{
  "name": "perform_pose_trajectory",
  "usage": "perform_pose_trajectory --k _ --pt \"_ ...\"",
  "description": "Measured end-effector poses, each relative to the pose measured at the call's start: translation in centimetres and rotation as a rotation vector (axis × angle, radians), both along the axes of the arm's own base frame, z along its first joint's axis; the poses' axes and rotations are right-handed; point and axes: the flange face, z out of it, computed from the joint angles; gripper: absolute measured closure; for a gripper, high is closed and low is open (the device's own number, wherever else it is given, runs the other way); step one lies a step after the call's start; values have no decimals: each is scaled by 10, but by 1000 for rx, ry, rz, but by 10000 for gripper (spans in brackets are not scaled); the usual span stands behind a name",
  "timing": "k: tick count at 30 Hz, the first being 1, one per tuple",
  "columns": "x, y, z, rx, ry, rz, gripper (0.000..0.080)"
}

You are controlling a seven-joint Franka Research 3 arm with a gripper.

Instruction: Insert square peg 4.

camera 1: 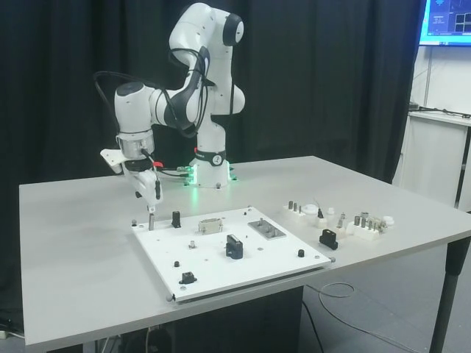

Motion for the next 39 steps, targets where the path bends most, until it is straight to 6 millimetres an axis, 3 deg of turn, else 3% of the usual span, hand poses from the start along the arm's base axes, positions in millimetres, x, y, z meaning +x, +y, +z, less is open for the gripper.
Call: perform_pose_trajectory --k 39 --pt "-15 4 -18 -51 -13 -4 3"
